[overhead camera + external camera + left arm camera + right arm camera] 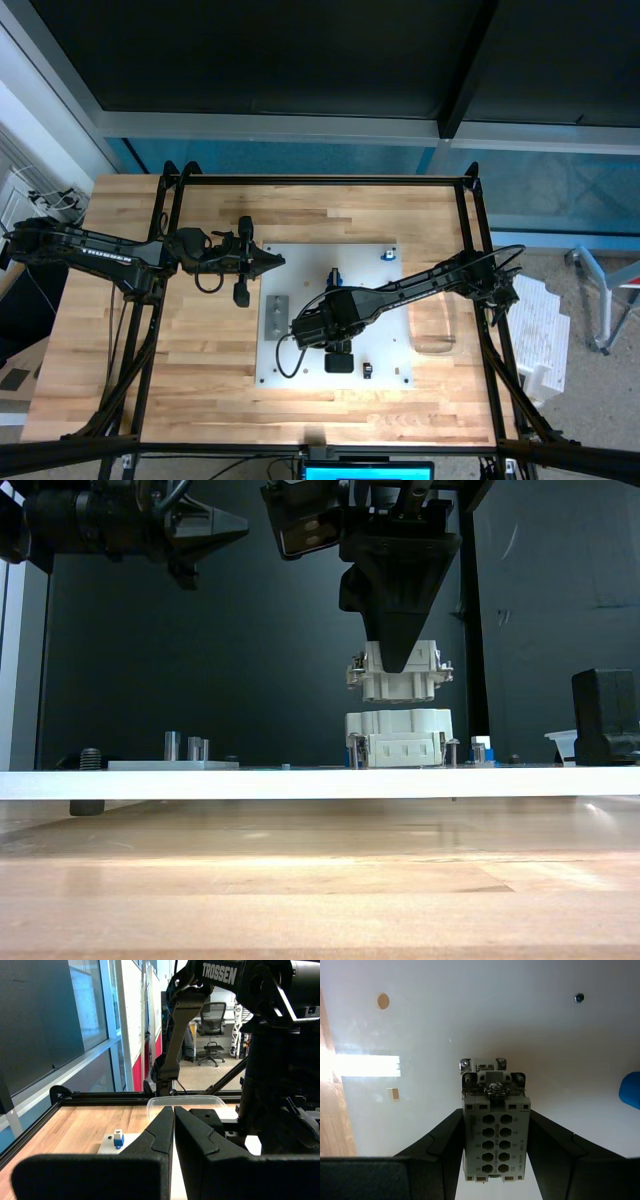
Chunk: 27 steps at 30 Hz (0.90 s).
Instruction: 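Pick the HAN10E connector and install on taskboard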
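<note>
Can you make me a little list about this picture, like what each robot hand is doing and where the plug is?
right gripper: closed on the HAN10E connector, over the taskboard
HAN10E connector: in the air, right above a matching grey socket on the taskboard
installed: not yet, a gap shows between connector and socket
left gripper: closed, holding nothing, up in the air near the taskboard's left edge

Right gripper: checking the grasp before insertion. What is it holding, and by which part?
The right gripper over the taskboard clamps the HAN10E connector by its two long sides. The left gripper, shut by the taskboard's left edge, holds nothing.
</note>
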### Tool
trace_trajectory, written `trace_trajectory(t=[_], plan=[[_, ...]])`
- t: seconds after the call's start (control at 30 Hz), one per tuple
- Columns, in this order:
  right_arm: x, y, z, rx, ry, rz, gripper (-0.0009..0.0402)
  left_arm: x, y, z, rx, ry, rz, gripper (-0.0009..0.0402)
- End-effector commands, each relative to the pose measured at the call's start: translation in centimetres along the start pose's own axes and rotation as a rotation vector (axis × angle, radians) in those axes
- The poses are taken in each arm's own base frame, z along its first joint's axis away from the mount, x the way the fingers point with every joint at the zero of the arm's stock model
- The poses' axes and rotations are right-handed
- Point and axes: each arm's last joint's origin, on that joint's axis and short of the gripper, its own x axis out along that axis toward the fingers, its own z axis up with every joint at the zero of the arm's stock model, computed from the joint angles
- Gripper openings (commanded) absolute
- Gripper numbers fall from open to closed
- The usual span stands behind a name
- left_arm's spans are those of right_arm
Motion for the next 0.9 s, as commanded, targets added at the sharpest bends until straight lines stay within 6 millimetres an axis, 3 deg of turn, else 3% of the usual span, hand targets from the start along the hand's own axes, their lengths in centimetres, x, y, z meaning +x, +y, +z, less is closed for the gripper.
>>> trace_trajectory(t=[0.03, 0.9], plan=[[0.0, 0.0, 0.0, 0.001, -0.004, 0.001, 0.0025, 0.0, 0.0, 0.0, 0.000, 0.000, 0.000, 0.0001], [1.4, 0.2, -0.1, 0.001, 0.002, 0.021, 0.0025, 0.0, 0.0, 0.0, 0.000, 0.000, 0.000, 0.0001]])
